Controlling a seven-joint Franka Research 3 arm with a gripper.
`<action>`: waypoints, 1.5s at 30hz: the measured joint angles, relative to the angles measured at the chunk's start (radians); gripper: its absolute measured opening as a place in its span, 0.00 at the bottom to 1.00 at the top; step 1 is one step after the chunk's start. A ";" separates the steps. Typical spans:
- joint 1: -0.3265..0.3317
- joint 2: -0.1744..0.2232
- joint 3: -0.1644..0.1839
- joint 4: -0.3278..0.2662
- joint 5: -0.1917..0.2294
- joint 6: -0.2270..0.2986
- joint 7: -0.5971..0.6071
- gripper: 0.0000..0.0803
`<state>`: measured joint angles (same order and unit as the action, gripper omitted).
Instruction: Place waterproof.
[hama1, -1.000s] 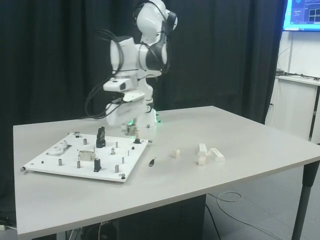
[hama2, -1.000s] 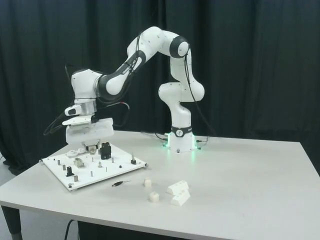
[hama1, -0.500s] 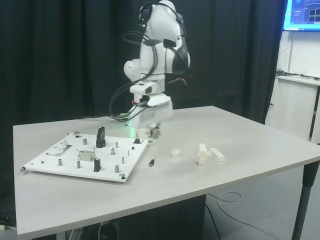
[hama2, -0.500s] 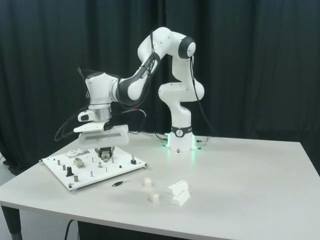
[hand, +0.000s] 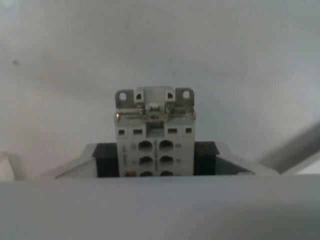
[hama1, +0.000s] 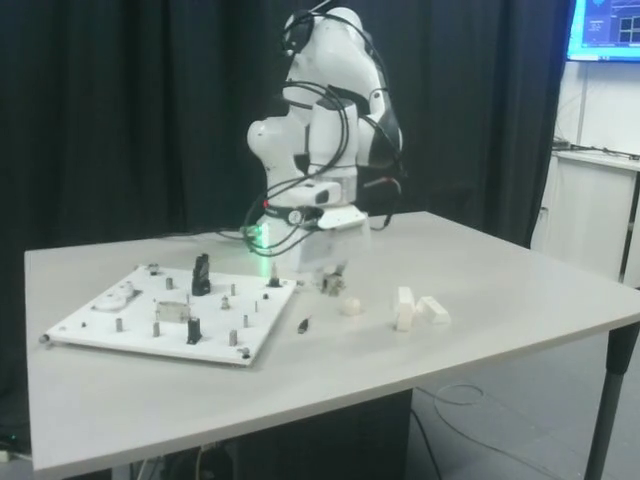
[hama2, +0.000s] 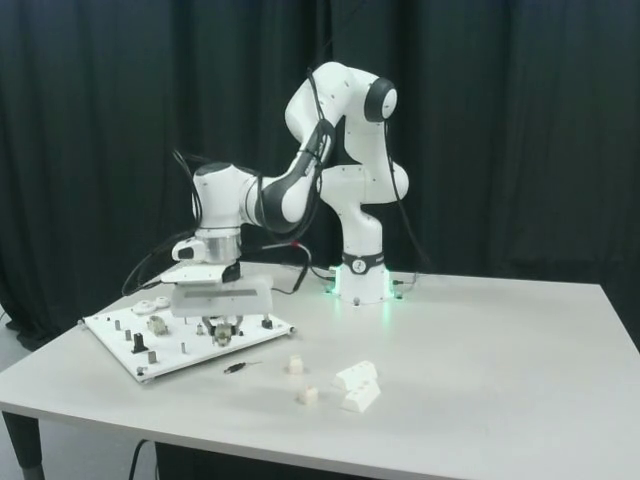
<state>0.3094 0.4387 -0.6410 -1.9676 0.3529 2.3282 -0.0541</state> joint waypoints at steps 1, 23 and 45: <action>0.000 0.003 0.004 -0.001 0.000 0.006 0.007 0.39; -0.004 0.071 0.076 -0.013 0.000 0.090 0.082 0.39; -0.051 0.106 0.163 -0.064 0.011 0.183 0.110 0.39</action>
<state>0.2582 0.5448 -0.4783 -2.0319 0.3635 2.5116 0.0556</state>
